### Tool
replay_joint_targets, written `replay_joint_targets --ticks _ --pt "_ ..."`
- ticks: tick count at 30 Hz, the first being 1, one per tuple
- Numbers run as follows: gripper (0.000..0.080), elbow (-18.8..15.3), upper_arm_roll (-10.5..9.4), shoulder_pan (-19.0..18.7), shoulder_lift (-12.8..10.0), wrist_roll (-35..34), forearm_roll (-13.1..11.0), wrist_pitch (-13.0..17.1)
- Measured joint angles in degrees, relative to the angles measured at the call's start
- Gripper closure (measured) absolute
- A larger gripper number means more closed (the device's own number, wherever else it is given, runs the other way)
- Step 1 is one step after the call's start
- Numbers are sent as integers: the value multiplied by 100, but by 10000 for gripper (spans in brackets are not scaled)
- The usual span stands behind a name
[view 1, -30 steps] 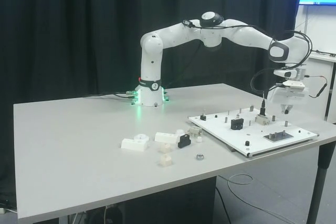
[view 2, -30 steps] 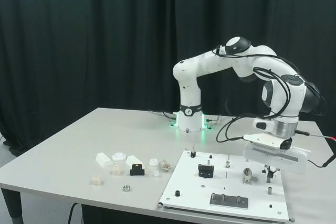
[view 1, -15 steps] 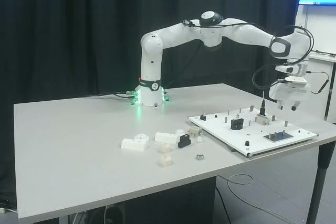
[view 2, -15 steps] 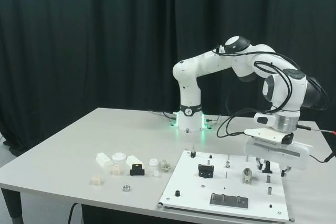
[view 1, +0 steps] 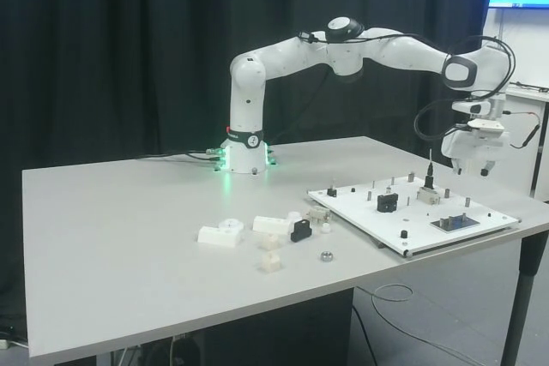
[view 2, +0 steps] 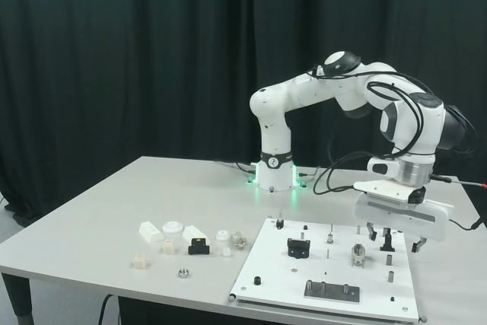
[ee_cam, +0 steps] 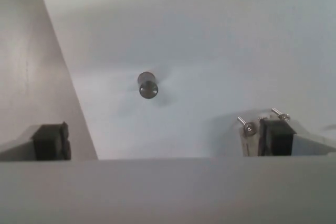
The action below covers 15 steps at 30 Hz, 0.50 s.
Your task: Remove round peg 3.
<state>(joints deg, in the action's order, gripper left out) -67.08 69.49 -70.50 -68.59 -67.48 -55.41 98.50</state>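
A small grey round peg [ee_cam: 147, 86] stands upright in the white board [ee_cam: 199, 35]. My gripper [ee_cam: 163, 142] hangs open above it, its black fingertips [ee_cam: 51, 141] wide apart and nothing between them. In the first room view the gripper [view 1: 474, 169] hovers above the board's far right end [view 1: 493, 219], over the peg [view 1: 466, 202]. From the second room view the gripper [view 2: 401, 245] is seen just above and beside the peg [view 2: 389, 259].
The board also carries a black block [view 2: 297, 247], a grey plate with short pins [view 2: 331, 291] and several thin posts. Loose white parts [view 1: 221, 234], a black piece [view 1: 300, 231] and a nut [view 1: 326, 255] lie on the table left of the board. The table's edge runs close by the board.
The gripper has risen from low beside the peg to well above the board, and the wrist has swung up. The peg stays in the board.
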Motion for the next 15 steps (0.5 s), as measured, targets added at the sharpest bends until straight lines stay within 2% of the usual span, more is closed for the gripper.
replay_joint_targets --ticks 3,4,15 --pt "28 24 0 23 0 0 0 -13" --pt "4 29 0 29 0 0 0 -17" --pt "3 33 0 46 0 0 -4 -24"
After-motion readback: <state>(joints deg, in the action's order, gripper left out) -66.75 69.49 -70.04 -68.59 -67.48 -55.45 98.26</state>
